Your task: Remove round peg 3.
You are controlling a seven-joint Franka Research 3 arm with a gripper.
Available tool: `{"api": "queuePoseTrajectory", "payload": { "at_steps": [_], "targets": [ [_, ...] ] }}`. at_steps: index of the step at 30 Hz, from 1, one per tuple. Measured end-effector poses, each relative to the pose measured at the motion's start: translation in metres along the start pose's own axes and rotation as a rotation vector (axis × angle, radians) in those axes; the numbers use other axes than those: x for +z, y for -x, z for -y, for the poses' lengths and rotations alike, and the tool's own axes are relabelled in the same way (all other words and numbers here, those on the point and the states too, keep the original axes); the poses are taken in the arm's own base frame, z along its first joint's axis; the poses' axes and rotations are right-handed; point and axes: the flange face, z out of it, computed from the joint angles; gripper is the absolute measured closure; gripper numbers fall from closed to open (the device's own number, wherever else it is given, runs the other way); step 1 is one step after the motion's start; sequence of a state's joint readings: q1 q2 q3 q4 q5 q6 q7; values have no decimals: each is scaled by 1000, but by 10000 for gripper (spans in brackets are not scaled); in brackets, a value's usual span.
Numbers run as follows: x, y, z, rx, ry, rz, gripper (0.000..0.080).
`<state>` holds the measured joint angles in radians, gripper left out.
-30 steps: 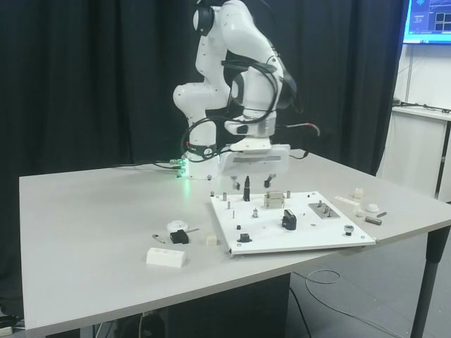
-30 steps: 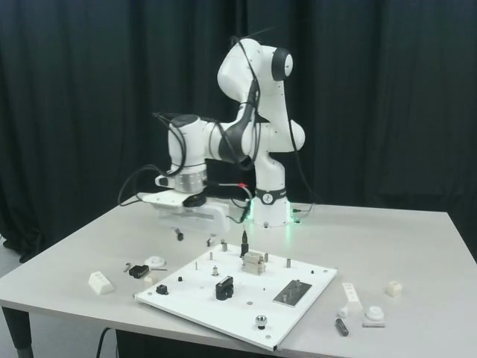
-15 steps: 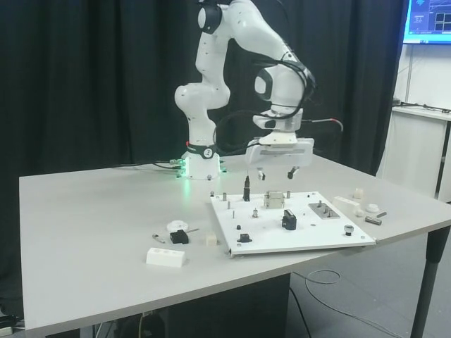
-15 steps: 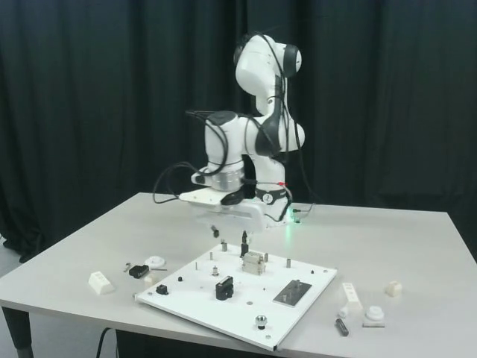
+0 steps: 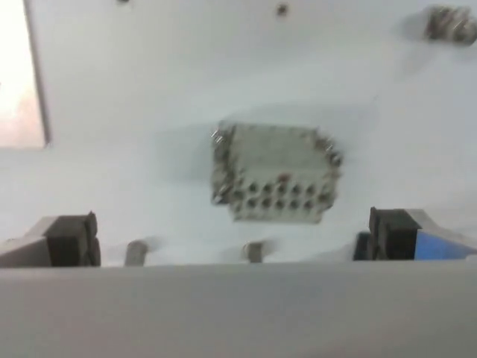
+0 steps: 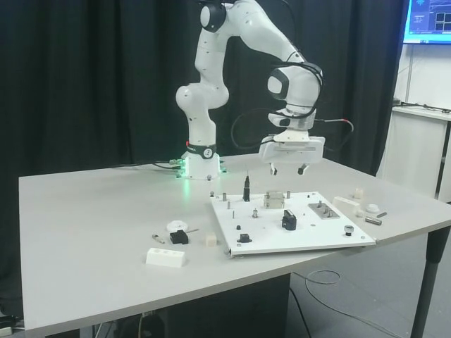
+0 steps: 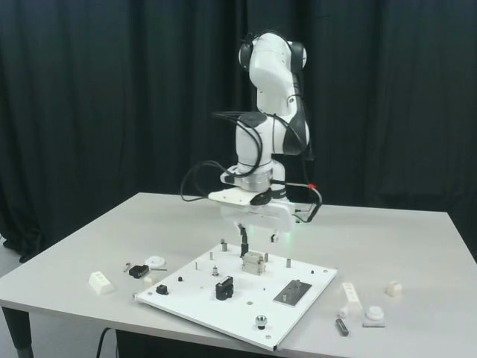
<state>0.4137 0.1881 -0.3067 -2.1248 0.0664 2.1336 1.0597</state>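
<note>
Two fingers (image 6: 286, 169) spread, empty; arm swung across, now above white board (image 6: 296, 232), connector block (image 5: 274, 173).

Round peg 3 cannot be told apart among several small upright pegs (image 6: 253, 212) standing in the white board (image 6: 331, 243), lower right of centre in the first room view.

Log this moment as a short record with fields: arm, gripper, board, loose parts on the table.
arm: white Franka arm, bolted on the grey table
gripper: gripper open, empty, hanging above the far edge of the board, touching nothing
board: white board lying flat on the table, with small upright pegs, a grey connector block and a black part
loose parts: white block near the table's front edge; small white pieces beside the board
</note>
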Motion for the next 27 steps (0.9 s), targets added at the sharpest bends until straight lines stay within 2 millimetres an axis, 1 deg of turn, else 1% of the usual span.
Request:
{"api": "queuePoseTrajectory", "payload": {
  "at_steps": [8, 13, 19, 27],
  "targets": [
    [9, 35, 2, 17, 23, 6, 3],
    [15, 51, 3, 30, 33, 5, 3],
    [25, 63, 2, 58, 38, 1, 3],
    [43, 70, -4, 85, 36, -4, 3]
  ]
}}
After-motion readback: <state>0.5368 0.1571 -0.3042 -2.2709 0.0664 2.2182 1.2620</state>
